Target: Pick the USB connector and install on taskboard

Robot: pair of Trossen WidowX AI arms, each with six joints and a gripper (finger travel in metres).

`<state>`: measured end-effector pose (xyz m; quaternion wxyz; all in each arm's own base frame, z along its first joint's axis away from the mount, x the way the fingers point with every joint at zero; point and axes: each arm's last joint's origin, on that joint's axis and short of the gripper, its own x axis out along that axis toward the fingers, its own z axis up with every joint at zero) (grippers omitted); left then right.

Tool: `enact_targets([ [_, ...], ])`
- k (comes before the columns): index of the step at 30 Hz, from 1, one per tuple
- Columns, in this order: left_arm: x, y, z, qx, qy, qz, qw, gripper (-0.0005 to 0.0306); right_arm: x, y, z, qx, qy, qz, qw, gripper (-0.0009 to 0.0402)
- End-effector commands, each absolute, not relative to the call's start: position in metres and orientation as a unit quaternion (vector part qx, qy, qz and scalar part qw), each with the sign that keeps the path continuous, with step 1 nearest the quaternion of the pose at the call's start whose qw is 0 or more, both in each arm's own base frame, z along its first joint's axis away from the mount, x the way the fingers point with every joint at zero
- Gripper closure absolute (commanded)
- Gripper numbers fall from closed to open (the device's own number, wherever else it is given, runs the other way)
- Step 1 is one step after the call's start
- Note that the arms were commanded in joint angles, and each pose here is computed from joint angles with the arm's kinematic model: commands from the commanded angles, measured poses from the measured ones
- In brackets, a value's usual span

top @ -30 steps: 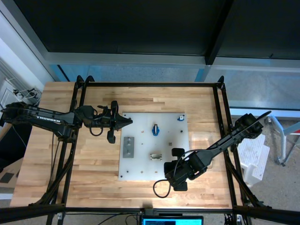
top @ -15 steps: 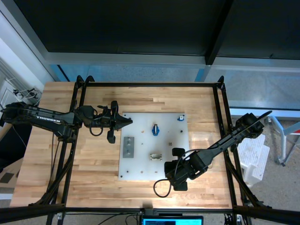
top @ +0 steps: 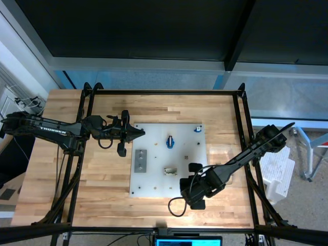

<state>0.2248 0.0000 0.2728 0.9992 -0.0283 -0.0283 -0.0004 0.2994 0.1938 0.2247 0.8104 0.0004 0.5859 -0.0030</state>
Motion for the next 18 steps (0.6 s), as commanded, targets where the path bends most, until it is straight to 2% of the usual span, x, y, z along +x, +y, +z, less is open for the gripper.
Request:
enact_targets([
  [1, 0.2249, 0.0, 0.2727, -0.0281, -0.0283, -0.0004, 0.9992, 0.03, 0.3, 0.194, 0.232, 0.004, 0.572, -0.002, 0.82, 0.0289],
  [10, 0.2248, 0.0, 0.273, -0.0281, -0.0289, -0.0004, 0.99919, 0.03, 0.297, 0.192, 0.24, 0.013, 0.564, 0.0, 0.826, 0.0243],
  [18, 0.2248, 0.0, 0.2728, -0.0281, -0.0285, -0.0006, 0.9992, 0.03, 0.288, 0.186, 0.262, 0.027, 0.547, 0.003, 0.836, 0.021],
])
